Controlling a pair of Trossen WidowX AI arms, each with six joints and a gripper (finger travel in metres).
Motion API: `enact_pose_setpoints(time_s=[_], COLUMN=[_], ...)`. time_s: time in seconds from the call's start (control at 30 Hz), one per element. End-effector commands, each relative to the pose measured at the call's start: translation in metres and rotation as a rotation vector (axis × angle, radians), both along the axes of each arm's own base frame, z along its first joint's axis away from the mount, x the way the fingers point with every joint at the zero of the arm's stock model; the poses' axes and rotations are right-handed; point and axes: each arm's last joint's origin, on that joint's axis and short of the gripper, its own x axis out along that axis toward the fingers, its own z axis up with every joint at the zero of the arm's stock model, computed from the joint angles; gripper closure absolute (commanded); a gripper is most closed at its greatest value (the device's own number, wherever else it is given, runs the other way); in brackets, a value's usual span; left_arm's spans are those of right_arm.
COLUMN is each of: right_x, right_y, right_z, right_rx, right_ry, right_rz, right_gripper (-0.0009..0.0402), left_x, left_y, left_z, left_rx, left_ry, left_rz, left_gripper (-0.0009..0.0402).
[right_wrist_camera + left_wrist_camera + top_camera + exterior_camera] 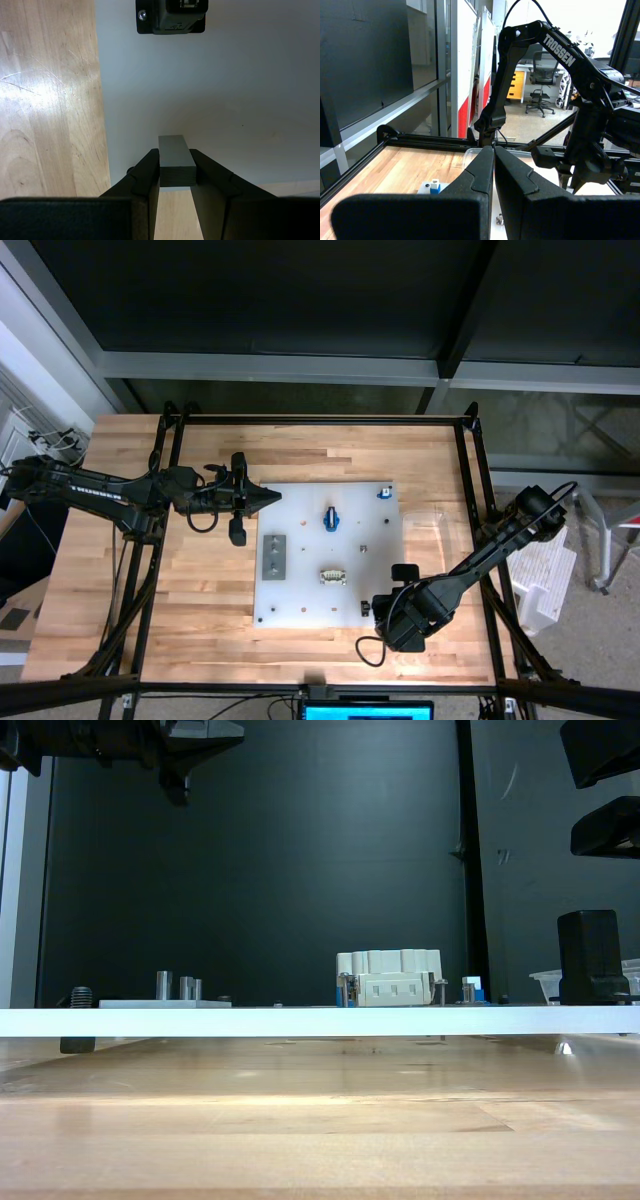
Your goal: Pick the 16mm bar and install on taskboard
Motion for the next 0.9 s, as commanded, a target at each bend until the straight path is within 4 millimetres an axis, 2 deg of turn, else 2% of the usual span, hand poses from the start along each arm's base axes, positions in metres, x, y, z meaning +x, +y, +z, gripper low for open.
enact_pose_setpoints(time_s=[0.03, 0.4, 0.9], right_x=[-0.001, -0.003, -0.004], right_y=[0.0, -0.002, -0.003], right_z=[-0.003, -0.016, -0.018], right_rx=[-0.004, 0.006, 0.004], right_ry=[0.003, -0.009, -0.006], right_rz=[-0.001, -0.002, -0.002], right_gripper=[0.0378, 0.0377, 0.0376], left_x=[0.0, 0.0, 0.0], left_y=[0.0, 0.0, 0.0], left_z=[0.0, 0.0, 0.0], left_rx=[0.0, 0.0, 0.0], left_ry=[0.0, 0.0, 0.0], left_rz=[0.0, 0.0, 0.0], left_gripper=[0.0392, 0.0393, 0.0393])
